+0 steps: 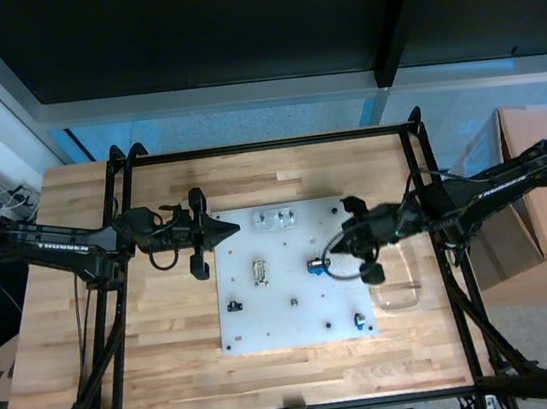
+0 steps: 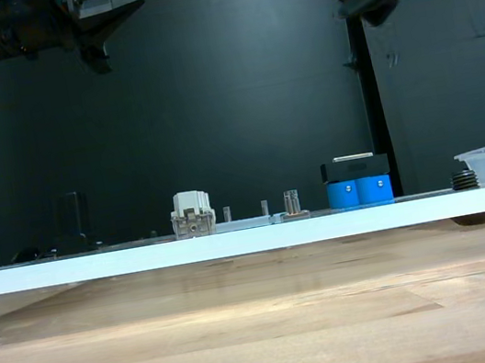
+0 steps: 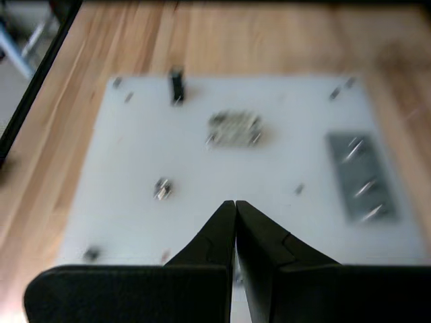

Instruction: Remove the RJ45 connector from the taskboard and place in the container

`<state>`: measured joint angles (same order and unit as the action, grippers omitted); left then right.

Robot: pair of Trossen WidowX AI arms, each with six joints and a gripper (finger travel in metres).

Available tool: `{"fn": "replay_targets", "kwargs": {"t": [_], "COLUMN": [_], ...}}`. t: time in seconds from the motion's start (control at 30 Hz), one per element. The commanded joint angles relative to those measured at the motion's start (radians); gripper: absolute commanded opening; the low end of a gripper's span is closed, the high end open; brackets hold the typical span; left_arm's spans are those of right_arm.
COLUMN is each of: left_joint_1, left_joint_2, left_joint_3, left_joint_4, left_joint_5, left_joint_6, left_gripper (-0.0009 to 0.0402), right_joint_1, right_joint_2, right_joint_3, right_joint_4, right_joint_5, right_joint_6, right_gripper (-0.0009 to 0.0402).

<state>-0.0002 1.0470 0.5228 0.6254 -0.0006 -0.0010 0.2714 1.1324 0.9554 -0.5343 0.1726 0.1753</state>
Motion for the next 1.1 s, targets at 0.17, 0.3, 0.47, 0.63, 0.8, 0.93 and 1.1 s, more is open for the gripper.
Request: {"fn": "replay_targets", "kwargs": {"t": [0.17, 0.3, 0.47, 0.63, 0.8, 0.93, 1.1], "left_joint_1": [0.0, 0.0, 0.0, 0.0, 0.0, 0.0, 0.0], "left_joint_2": [0.0, 0.0, 0.0, 0.0, 0.0, 0.0, 0.0], "left_joint_3": [0.0, 0.0, 0.0, 0.0, 0.0, 0.0, 0.0], "left_joint_4": [0.0, 0.0, 0.001, 0.0, 0.0, 0.0, 0.001], "left_joint_5": [0.0, 0.0, 0.0, 0.0, 0.0, 0.0, 0.0], "left_joint_6": [0.0, 0.0, 0.0, 0.0, 0.0, 0.0, 0.0], "left_gripper": [0.0, 0.0, 0.0, 0.0, 0.0, 0.0, 0.0], "right_joint_1": [0.143, 0.22, 0.298, 0.346, 0.372, 0.385, 0.399], "right_joint_2": [0.067, 0.116, 0.196, 0.27, 0.315, 0.344, 0.379], "right_joint_3": [0.093, 0.146, 0.211, 0.255, 0.261, 0.261, 0.261], "right_joint_4": [-0.249, -0.356, -0.45, -0.496, -0.496, -0.491, -0.467], "right_joint_5": [0.02, 0.021, 0.018, 0.006, -0.008, -0.008, -0.006], "right_joint_6": [0.154, 0.241, 0.34, 0.452, 0.534, 0.562, 0.576], "right_gripper": [0.0, 0.0001, 0.0011, 0.0044, 0.0092, 0.0128, 0.0159]}}
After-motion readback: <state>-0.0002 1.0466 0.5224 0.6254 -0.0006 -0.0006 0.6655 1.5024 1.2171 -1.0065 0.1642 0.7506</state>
